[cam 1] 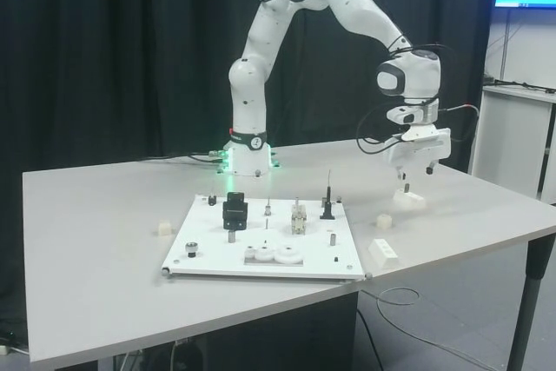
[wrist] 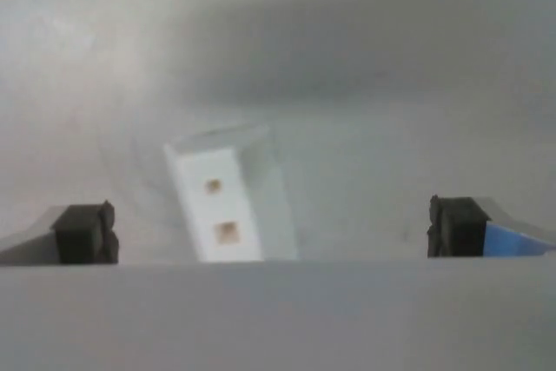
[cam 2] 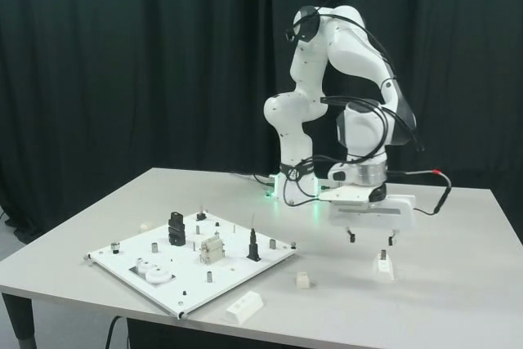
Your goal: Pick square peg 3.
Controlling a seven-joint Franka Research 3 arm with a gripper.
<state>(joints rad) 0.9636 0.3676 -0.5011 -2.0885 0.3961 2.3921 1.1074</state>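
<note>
Hung above the far right part of the grey table (cam 1: 87, 241), white arm (cam 1: 347, 6) bent over and claw (cam 2: 370, 239) pointing straight down, black fingertips (wrist: 84, 234) spread wide with nothing between them. Below it, on the bare table, stood a small white block (wrist: 228, 206) with two square holes in its top face, presumably the holder of square peg 3, though no peg itself could be told apart there. Seen from the wrist, lay between the two fingertips but nearer one of them, tilted, apart from both. In the room views, sat just under the claw (cam 1: 416, 173) as a low white piece (cam 2: 383, 266) (cam 1: 409, 199), not touched. Near it, toward the table's front edge, rested another small white cube (cam 2: 302, 280) and a longer white block (cam 2: 244, 307). Well apart, toward the middle of the table, lay the white assembly board (cam 1: 208, 258) carrying a black fixture (cam 1: 234, 212), thin upright pins, and white gears (cam 1: 274, 255). Beside the board's other side sat one more little white block (cam 1: 163, 227).
</note>
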